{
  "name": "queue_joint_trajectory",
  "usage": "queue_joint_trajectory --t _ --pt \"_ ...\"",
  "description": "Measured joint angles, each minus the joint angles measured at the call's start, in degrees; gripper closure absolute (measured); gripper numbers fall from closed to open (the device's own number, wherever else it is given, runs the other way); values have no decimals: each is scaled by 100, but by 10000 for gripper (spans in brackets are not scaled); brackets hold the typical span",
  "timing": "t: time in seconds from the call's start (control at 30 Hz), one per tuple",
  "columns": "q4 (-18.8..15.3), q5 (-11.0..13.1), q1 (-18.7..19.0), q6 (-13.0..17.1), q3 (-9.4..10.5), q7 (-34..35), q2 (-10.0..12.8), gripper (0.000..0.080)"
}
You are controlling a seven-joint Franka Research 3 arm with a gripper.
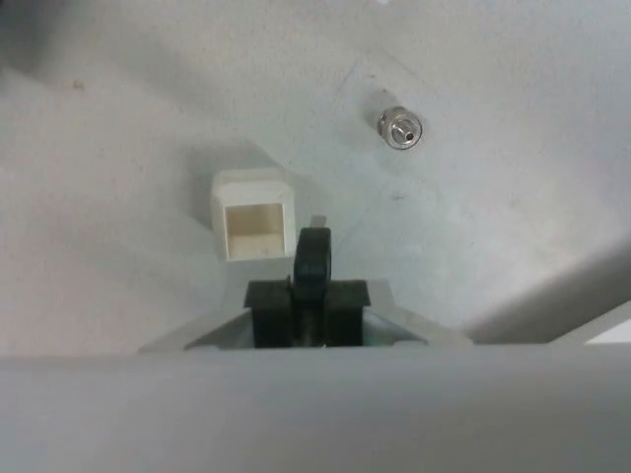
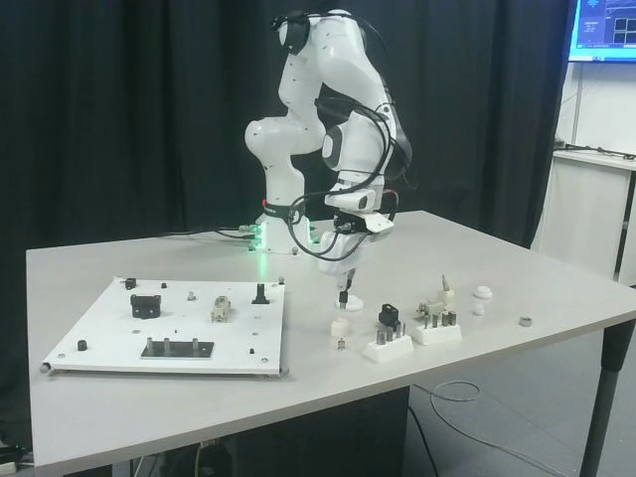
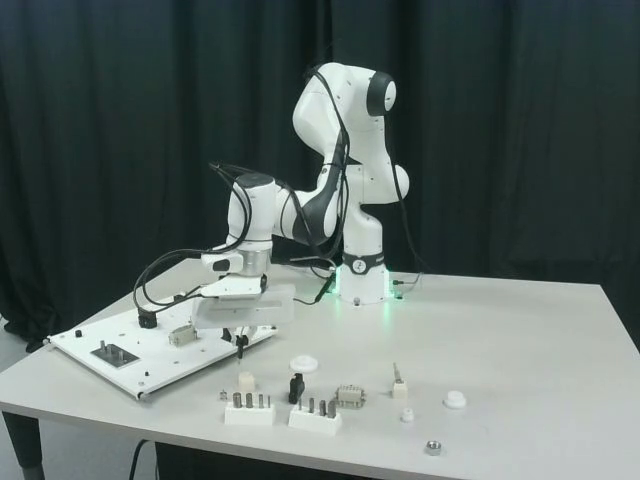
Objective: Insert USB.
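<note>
My gripper (image 1: 308,313) is shut on a small black USB plug (image 1: 314,258), whose metal tip points down toward the grey table. Right beside the tip stands a white cube holder (image 1: 253,215) with a square open hole on top. In the first room view the gripper (image 2: 343,285) hangs low over the table with the plug (image 2: 343,296) just above the white cube (image 2: 340,326). From the second room view the gripper (image 3: 240,335) sits off the near corner of the white board (image 3: 110,368), with the cube (image 3: 245,380) below it.
A white board (image 2: 109,333) with black and metal fittings lies beside the arm. Two white racks of pins (image 2: 388,346) (image 2: 435,330), a white disc (image 3: 303,363), a white cap (image 2: 483,294) and a small nut (image 2: 525,320) stand on the table. A small metal ring (image 1: 399,126) lies near the cube.
</note>
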Motion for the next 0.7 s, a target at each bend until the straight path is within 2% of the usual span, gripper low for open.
queue_joint_trajectory --t 0.7 --pt "47 0 -15 -40 0 0 0 738"
